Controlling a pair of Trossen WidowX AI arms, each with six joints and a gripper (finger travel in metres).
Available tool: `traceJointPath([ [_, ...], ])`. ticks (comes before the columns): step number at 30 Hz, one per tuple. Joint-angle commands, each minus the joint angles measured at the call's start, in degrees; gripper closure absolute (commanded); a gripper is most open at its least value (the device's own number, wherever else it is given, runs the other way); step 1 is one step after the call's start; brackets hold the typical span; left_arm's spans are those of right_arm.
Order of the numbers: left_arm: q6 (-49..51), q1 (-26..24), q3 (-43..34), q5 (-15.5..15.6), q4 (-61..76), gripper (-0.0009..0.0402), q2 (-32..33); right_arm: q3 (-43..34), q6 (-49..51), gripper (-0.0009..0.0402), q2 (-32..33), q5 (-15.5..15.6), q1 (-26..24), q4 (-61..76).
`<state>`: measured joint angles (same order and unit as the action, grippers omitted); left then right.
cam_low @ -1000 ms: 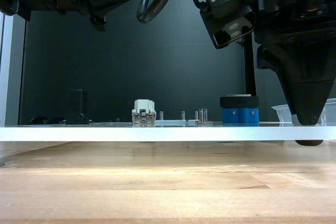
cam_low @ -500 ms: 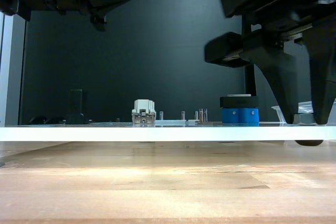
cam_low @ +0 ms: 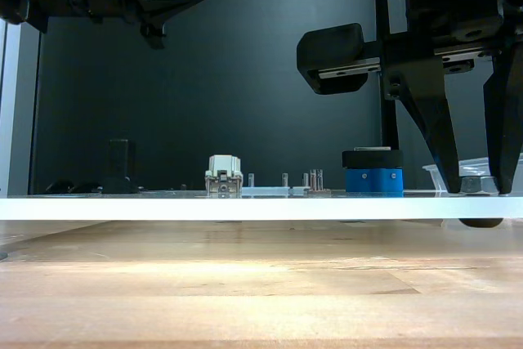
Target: Unfasten the M12 nut and place it in the container
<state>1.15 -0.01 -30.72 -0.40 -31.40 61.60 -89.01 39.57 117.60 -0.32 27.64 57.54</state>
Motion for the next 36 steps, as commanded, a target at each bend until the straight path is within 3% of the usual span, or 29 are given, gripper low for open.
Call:
traceJointPath([
  [1, 0.0, 0.0, 0.0, 0.0, 0.0, 0.0393, 0.0, 0.0, -0.1, 0.0343, 0.1, -0.1, 0.0, 0.0],
  [13, 0.0, 0.0, 0.0, 0.0, 0.0, 0.0393, 0.0, 0.0, -2.4, 0.0235, -1.7, -0.9, 0.0, 1.3],
  [18, 0.0, 0.0, 0.0, 0.0, 0.0, 0.0393, 0.0, 0.0, -12.0, 0.022, -3.5, -1.6, 0.0, 2.4],
  [24, 0.0, 0.0, 0.0, 0.0, 0.0, 0.0393, 0.0, 0.1, -41.0, 0.0266, -6.0, -1.5, 0.1, 2.4],
  [27, 0.0, 0.0, 0.0, 0.0, 0.0, 0.0393, 0.0, 0.7, -52.0, 0.0313, -7.1, -0.1, 0.4, 2.3],
  [31, 0.0, 0.0, 0.0, 0.0, 0.0, 0.0393, 0.0, 1.9, -59.4, 0.0398, -7.6, 2.2, 1.6, 1.4],
  [36, 0.0, 0.0, 0.0, 0.0, 0.0, 0.0393, 0.0, 2.5, -67.4, 0.0392, -7.5, 4.7, 2.4, 0.0],
])
